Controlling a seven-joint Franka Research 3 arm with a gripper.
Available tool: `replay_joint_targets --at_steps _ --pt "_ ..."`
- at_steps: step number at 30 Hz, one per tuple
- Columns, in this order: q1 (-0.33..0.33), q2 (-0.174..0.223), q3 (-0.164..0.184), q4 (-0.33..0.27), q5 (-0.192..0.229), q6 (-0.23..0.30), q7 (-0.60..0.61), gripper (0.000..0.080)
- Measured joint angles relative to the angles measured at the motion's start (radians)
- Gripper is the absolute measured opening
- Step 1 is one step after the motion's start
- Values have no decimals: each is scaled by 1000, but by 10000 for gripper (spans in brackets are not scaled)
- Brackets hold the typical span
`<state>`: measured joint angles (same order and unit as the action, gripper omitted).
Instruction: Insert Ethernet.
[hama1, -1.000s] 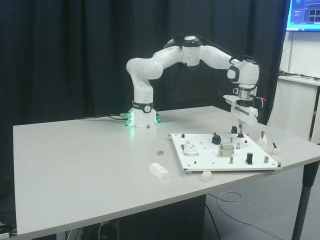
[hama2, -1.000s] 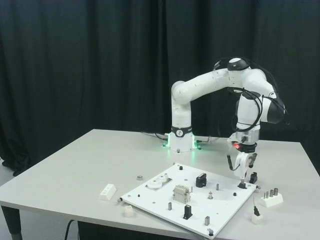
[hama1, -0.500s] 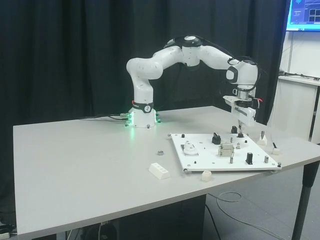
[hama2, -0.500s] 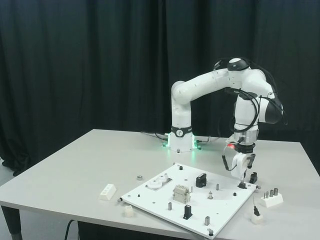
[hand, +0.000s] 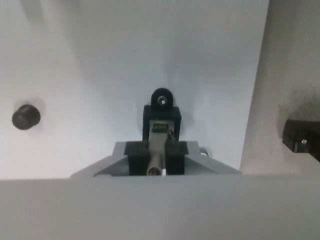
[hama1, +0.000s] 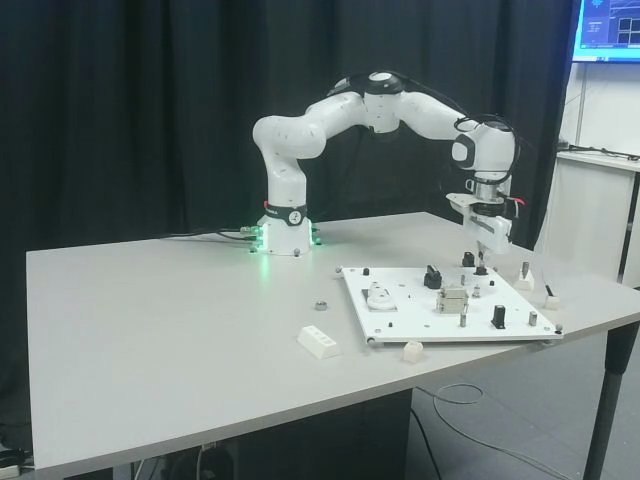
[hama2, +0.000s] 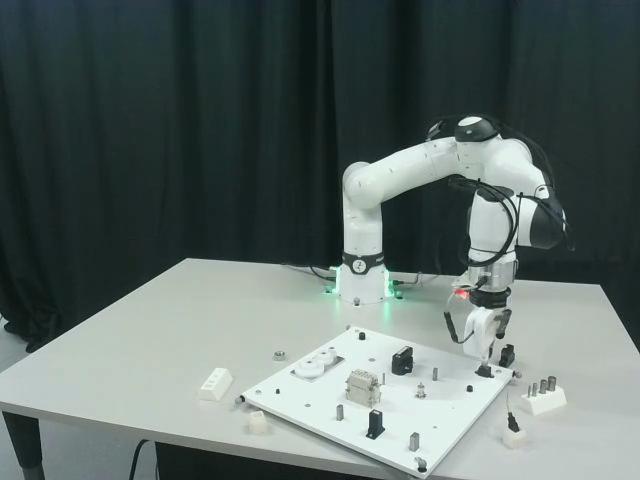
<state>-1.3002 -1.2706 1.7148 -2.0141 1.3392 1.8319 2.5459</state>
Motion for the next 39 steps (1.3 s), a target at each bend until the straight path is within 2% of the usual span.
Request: replay_joint_targets --at_steps 39 --pt "2 0 2 -5 2 10 -15 66"
